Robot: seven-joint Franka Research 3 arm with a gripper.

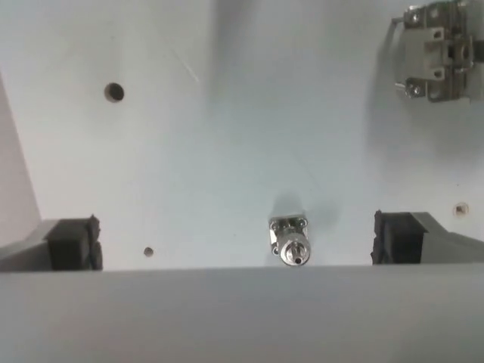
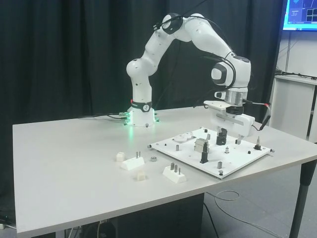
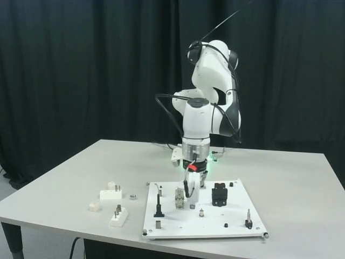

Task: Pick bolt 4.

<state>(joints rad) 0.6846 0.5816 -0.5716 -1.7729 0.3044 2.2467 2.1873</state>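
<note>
Your claw (image 1: 234,242) hangs wide open above the white board (image 2: 237,161), holding nothing. Bolt 4 (image 1: 291,242) stands upright on the board, long axis vertical, head pointing up toward the wrist camera, between the two fingertips (image 1: 72,242) but nearer one. At 1 o'clock from the bolt sits a metal clamp (image 1: 437,53), well apart. Bare board surrounds the bolt elsewhere. The board lies near the grey surface's (image 2: 64,163) edge.

Robot lab, black curtains (image 2: 59,54), grey table (image 2: 64,168)

White blocks (image 2: 132,164) (holding pins) on table (image 2: 64,158).
</note>
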